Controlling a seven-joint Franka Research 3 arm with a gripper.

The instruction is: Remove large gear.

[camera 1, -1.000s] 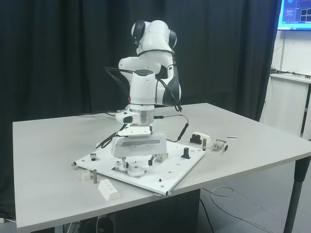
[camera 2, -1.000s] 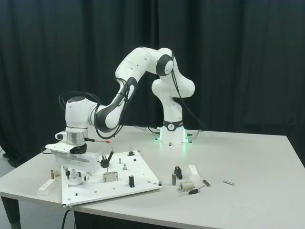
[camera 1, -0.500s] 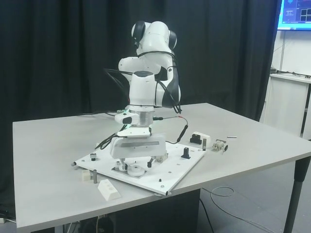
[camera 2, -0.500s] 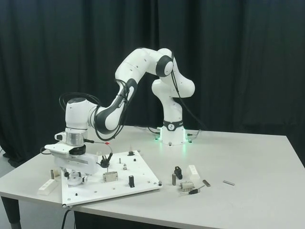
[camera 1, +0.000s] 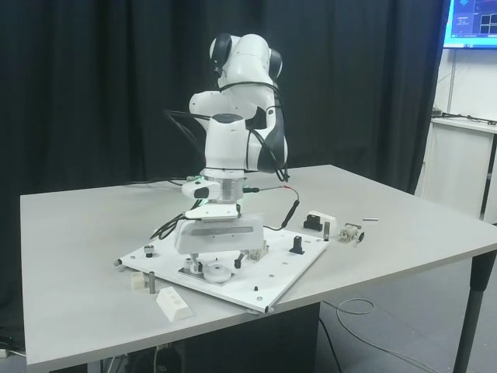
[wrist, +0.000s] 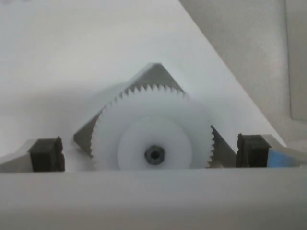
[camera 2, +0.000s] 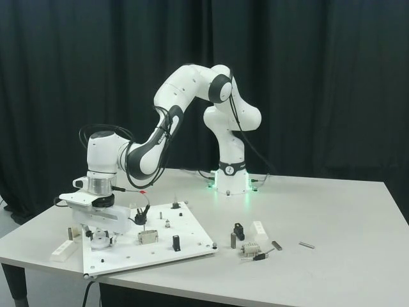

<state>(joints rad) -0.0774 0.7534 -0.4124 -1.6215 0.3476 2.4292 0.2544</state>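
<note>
Your gripper (wrist: 149,154) is spread wide, with its two black fingertips (wrist: 46,154) standing on either side of the large gear (wrist: 152,132) and clear of its teeth on both sides; nothing is pinched yet. The gear lies flat, hub hole facing the wrist camera, over a grey base plate (wrist: 153,76) on the white board (camera 1: 283,272). In the first room view the gripper (camera 1: 217,257) hangs just over the gear (camera 1: 217,273) near the front edge of the board, the arm (camera 1: 233,116) reaching down from above. Judged step: lined up for the grasp, removal not yet begun. The next move likely calls for you to check the depth, since the room views do not settle whether the tips are level with the gear's rim, then close evenly on the teeth and lift straight up so the hub does not bind. A white block (camera 1: 173,304) lies on the grey table (camera 1: 70,249) just beside the board.
</note>
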